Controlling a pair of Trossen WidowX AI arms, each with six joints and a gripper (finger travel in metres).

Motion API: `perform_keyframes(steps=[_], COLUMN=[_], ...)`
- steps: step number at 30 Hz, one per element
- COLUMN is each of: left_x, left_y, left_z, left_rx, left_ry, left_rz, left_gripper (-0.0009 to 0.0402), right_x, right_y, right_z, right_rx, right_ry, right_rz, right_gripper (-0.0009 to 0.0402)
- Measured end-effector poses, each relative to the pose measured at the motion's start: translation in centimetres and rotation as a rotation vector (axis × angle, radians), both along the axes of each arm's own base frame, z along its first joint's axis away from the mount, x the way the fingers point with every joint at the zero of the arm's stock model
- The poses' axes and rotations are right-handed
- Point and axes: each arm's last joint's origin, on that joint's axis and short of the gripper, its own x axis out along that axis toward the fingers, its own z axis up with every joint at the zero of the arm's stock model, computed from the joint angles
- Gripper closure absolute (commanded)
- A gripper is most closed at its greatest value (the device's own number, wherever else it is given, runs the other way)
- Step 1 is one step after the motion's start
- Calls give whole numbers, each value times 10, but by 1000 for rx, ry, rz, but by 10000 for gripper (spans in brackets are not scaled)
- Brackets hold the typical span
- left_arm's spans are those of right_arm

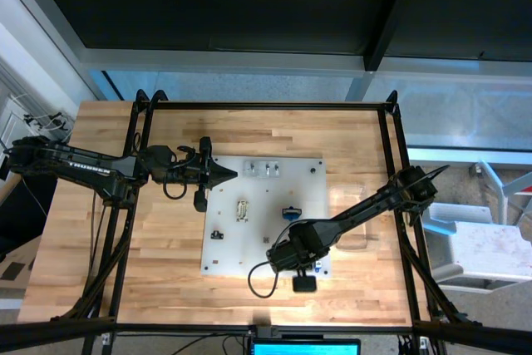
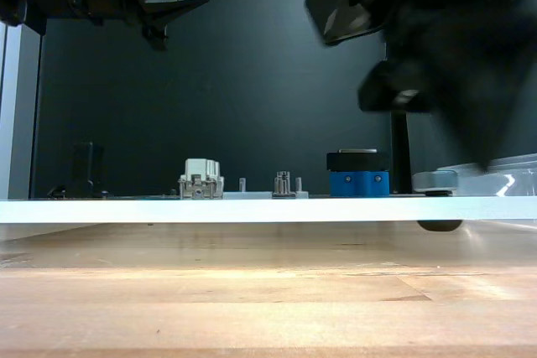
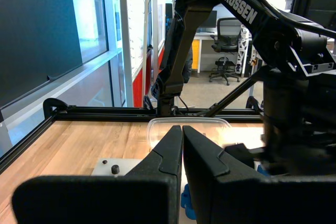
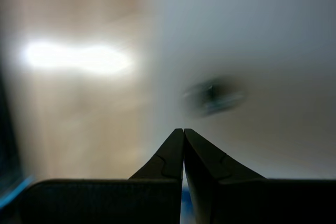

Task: Pick the M12 fastener and fasten on the M12 threads

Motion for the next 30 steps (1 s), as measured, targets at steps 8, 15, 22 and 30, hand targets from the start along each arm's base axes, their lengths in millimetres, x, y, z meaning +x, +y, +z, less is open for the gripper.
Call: perform_keyframes(steps=[8, 15, 22, 30], left_x=[0, 0, 0, 0], left_y=[0, 0, 0, 0], left_z=[0, 0, 0, 0], left_rx=[0, 0, 0, 0], left_ry=[0, -1, 0, 0], left_rz=[0, 0, 0, 0], left_gripper=[393, 393, 393, 393], right_x=[-4, -2, 0, 5], right_y=[0, -6, -11, -9], right_z=[5, 6, 8, -2], right_rx=[46, -146, -256, -251], right_ry=[27, -59, -121, -129], right_rz=[38, -53, -119, -141], right_gripper=[393, 393, 393, 393])
